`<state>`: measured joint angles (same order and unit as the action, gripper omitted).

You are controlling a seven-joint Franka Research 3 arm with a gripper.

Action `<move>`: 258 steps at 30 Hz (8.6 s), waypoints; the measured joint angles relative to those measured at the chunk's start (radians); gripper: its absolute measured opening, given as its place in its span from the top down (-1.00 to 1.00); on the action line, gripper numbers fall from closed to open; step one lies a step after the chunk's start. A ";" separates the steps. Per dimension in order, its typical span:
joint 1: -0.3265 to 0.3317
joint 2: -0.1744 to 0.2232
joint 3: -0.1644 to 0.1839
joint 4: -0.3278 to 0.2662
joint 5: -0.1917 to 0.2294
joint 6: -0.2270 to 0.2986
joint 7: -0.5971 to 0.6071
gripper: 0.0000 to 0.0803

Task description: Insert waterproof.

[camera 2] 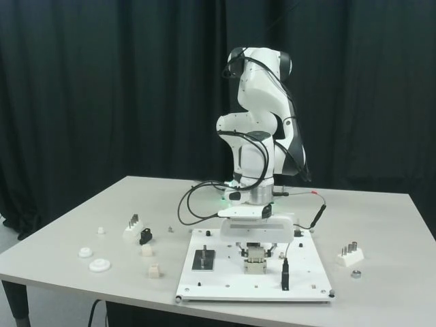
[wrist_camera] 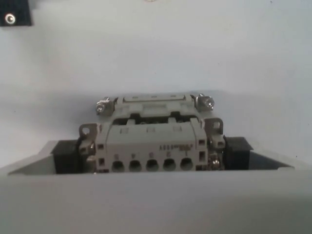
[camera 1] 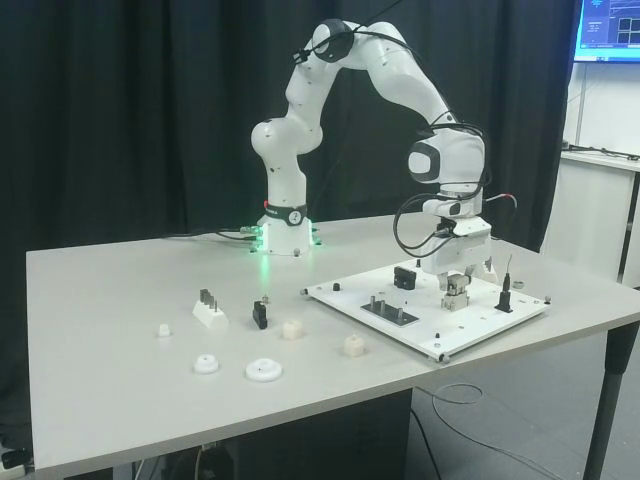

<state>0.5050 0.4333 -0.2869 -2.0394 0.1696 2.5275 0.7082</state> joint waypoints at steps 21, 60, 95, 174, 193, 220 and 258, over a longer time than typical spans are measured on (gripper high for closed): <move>-0.001 0.000 0.000 0.000 0.000 -0.001 -0.026 -0.54; -0.004 0.005 0.003 0.002 0.000 0.017 -0.027 -0.54; -0.004 0.004 0.002 0.003 0.000 0.005 -0.030 -0.54; -0.007 0.012 0.003 0.008 0.020 0.004 -0.004 -0.54; -0.008 0.012 0.000 0.029 0.020 -0.032 -0.004 -0.91; -0.013 -0.035 -0.064 0.095 -0.011 -0.212 -0.008 -0.99; -0.017 -0.011 -0.064 0.060 -0.024 -0.148 -0.013 -0.99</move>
<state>0.4879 0.4225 -0.3509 -1.9798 0.1455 2.3794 0.6950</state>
